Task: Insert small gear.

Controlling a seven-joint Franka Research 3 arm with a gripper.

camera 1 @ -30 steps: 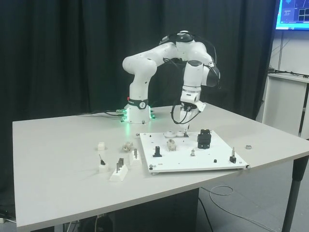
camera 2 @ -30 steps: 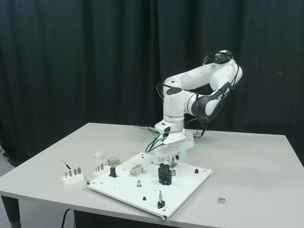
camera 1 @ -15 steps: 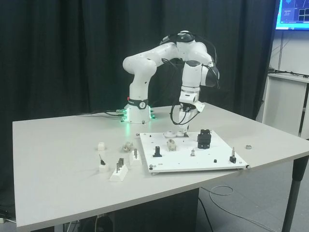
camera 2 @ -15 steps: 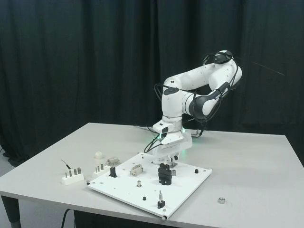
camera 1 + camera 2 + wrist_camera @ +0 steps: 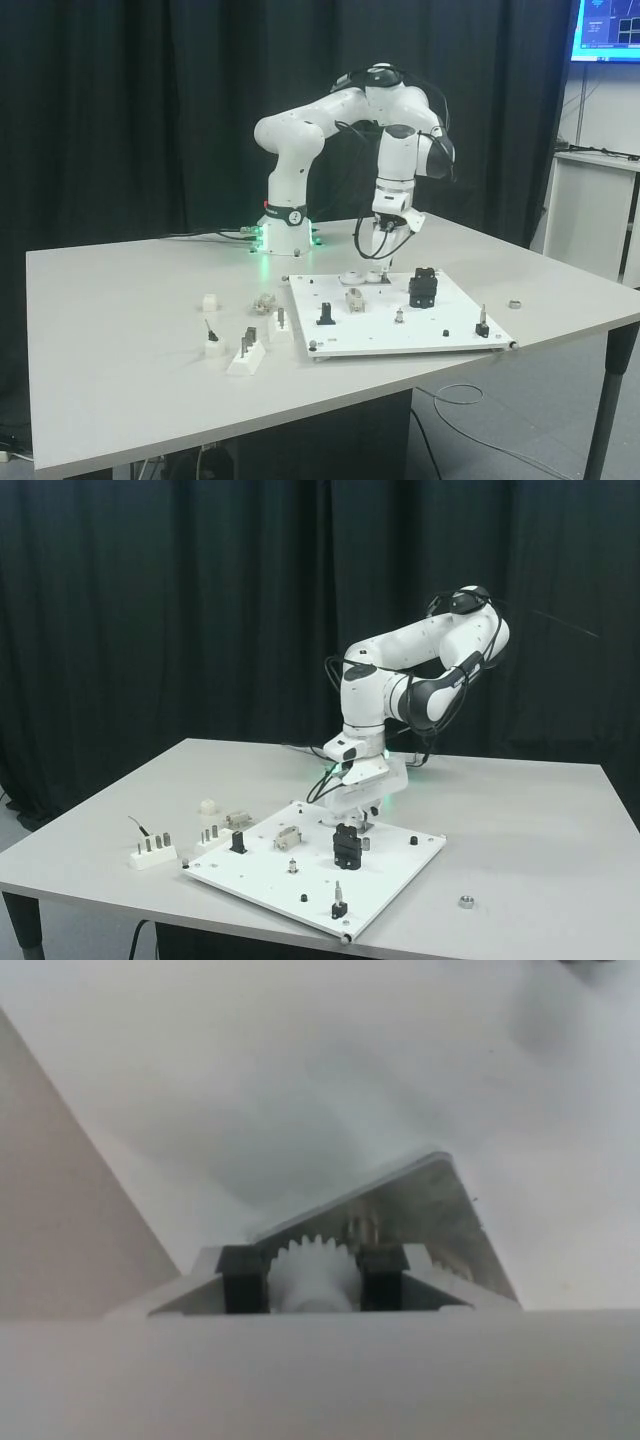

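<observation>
**Gear lifted clear of the board**

Against the black curtain, the grey table [image 5: 130,330] is carrying the white assembly board [image 5: 400,318]. The gripper [image 5: 384,250] is hanging above the board's far edge, a little higher than a second ago. Its black fingers [image 5: 243,1278] are clamping the small white gear [image 5: 312,1272] between them. In my judgement, the gear is being carried, not yet seated on any peg.

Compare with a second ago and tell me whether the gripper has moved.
Yes. The gripper has risen slightly, away from the white board, with the small gear clamped between its fingers.
</observation>
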